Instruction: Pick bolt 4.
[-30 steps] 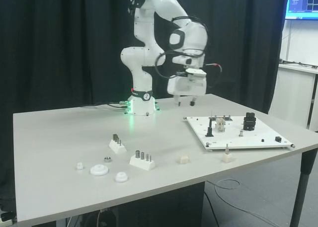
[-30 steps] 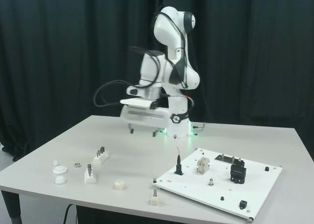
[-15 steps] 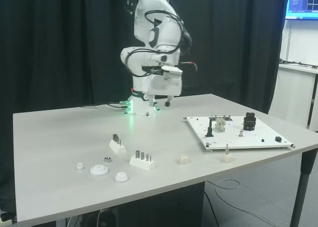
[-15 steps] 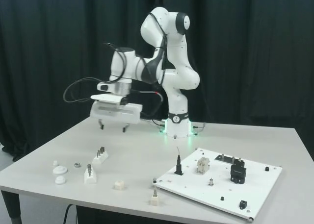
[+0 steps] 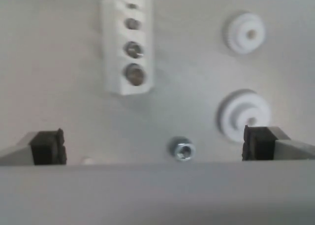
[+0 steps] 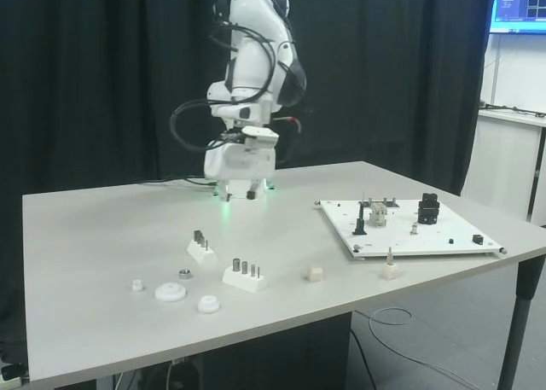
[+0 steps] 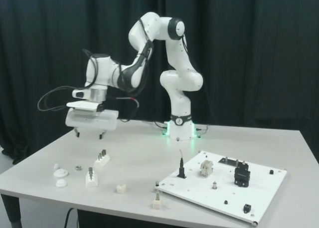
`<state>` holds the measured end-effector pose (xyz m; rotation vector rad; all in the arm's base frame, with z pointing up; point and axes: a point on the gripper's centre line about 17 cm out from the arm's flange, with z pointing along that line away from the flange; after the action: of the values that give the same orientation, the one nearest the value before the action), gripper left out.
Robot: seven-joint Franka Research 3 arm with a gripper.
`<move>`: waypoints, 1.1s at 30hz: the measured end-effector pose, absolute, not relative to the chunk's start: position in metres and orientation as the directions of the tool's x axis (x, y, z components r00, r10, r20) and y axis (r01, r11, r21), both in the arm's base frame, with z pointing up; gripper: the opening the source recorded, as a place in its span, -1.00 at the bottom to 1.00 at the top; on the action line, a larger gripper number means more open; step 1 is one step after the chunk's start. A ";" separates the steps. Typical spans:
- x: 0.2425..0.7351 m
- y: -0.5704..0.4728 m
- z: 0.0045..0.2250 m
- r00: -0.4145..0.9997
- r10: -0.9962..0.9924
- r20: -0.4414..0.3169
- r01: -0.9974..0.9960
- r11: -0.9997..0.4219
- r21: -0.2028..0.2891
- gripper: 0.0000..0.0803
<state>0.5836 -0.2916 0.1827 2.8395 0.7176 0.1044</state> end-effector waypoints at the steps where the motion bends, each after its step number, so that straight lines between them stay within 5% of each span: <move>1: 0.585 -0.297 0.181 0.876 0.482 0.016 0.468 -0.856 0.220 0.99; 15: 0.594 -0.361 0.149 0.801 0.598 -0.019 0.590 -0.783 0.197 0.99; 33: 0.574 -0.405 0.104 0.657 0.751 -0.067 0.753 -0.650 0.102 0.99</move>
<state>0.5740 -0.4052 0.1036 2.7478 1.2530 -0.0287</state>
